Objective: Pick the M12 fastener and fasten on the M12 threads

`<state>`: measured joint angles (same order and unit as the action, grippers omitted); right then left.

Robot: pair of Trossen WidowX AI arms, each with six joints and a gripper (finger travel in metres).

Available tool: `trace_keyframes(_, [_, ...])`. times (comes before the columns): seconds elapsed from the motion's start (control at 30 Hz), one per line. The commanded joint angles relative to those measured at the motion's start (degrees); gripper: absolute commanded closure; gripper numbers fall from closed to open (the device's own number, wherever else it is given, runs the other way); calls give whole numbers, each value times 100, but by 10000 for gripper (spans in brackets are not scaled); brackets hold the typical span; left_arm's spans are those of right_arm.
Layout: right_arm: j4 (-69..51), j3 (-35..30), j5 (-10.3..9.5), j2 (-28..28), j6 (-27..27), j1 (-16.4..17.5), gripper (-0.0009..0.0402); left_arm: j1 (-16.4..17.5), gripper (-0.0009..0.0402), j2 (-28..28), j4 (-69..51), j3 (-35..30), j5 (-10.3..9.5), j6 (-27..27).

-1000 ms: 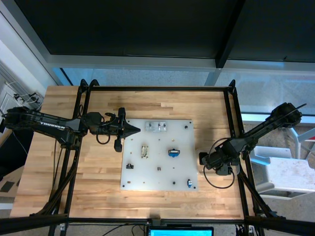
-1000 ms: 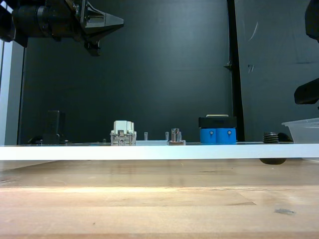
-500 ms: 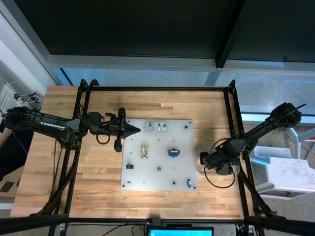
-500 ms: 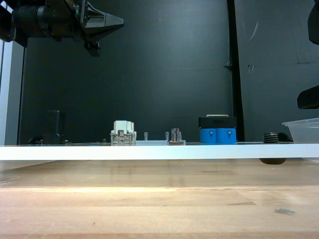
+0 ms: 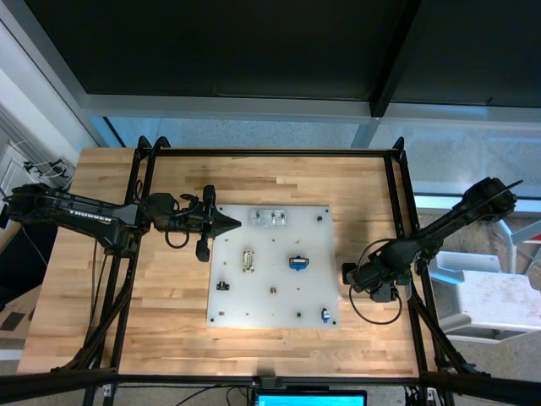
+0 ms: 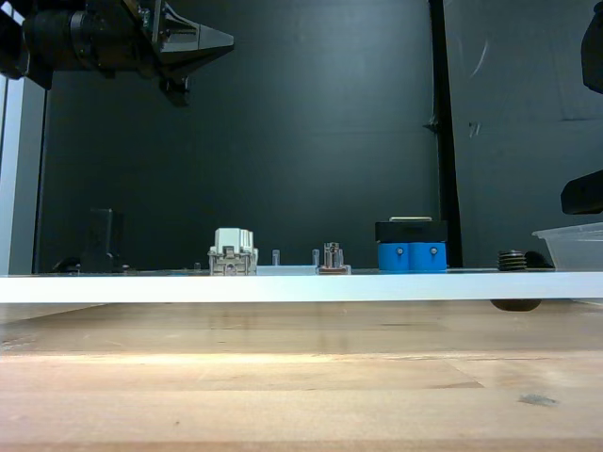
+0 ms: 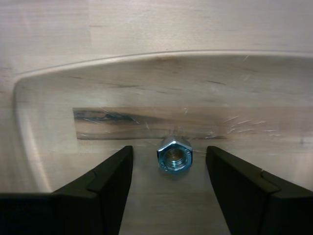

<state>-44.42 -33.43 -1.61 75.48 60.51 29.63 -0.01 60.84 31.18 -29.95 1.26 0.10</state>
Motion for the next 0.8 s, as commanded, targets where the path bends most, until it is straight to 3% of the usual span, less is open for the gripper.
trace_keyframes(0.03, [15, 2, -4, 7, 0, 0, 217, 0, 393, 2, 0, 0, 0, 0])
trace_keyframes(0.43, [17, 2, -4, 7, 0, 2, 319, 2, 393, 2, 0, 0, 0, 0])
trace_keyframes(0.8, [-177, -236, 7, -98, -7, 2, 370, 2, 393, 2, 0, 0, 0, 0])
